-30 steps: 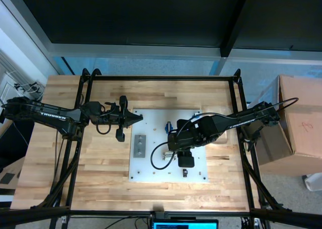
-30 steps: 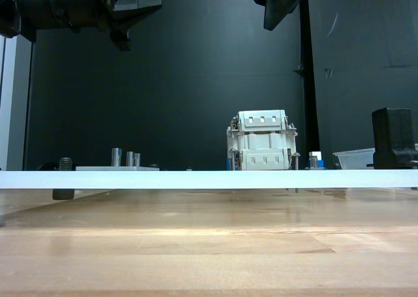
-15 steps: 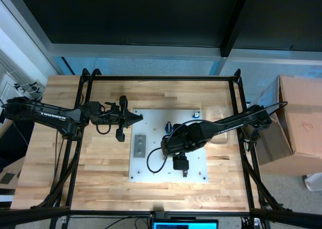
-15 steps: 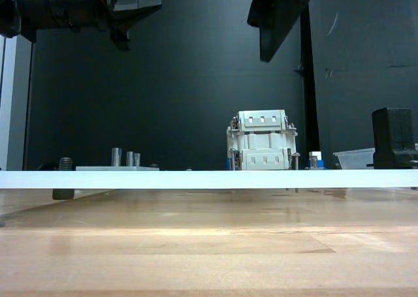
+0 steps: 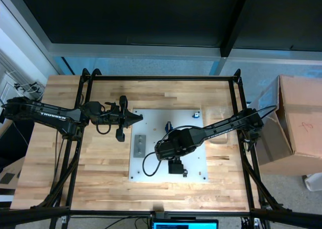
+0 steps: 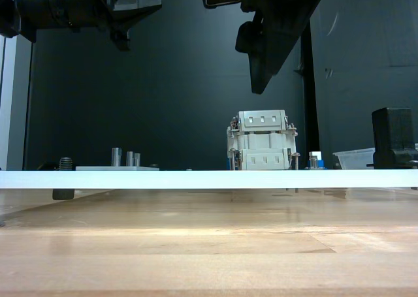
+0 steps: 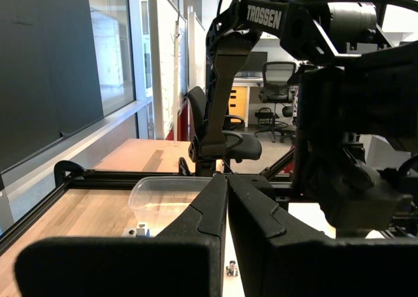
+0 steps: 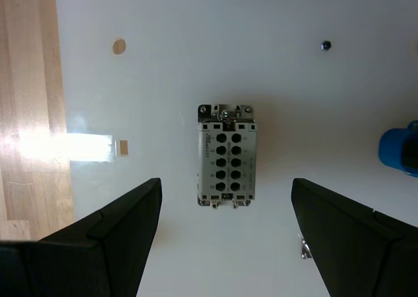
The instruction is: Remove the HAN10E connector from the taskboard and place in the container
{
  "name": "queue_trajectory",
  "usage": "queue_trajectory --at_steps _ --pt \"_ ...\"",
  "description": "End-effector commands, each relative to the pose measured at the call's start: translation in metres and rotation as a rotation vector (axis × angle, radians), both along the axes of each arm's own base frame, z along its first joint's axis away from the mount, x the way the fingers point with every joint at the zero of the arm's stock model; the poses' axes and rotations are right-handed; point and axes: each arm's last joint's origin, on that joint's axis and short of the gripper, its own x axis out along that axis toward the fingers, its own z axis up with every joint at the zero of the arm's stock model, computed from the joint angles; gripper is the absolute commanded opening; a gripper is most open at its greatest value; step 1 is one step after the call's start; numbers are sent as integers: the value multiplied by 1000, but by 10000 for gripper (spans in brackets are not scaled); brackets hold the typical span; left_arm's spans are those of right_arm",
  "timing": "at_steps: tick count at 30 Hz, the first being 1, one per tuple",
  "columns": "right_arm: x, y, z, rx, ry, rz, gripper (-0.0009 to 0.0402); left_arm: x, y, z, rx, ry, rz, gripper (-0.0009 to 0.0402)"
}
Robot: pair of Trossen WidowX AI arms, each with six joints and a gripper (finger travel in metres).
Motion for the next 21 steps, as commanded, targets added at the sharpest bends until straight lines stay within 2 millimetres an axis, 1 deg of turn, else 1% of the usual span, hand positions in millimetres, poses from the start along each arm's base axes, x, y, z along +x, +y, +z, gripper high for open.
queue_trajectory --at_steps 1,12,21 --pt "2 0 -4 1 4 -2 278 0 0 0 0 -1 0 0" --pt "7 0 -13 14 4 -3 278 0 0 0 0 -1 0 0" --pt "7 -1 -22 14 10 -14 278 0 0 0 0 -1 0 0"
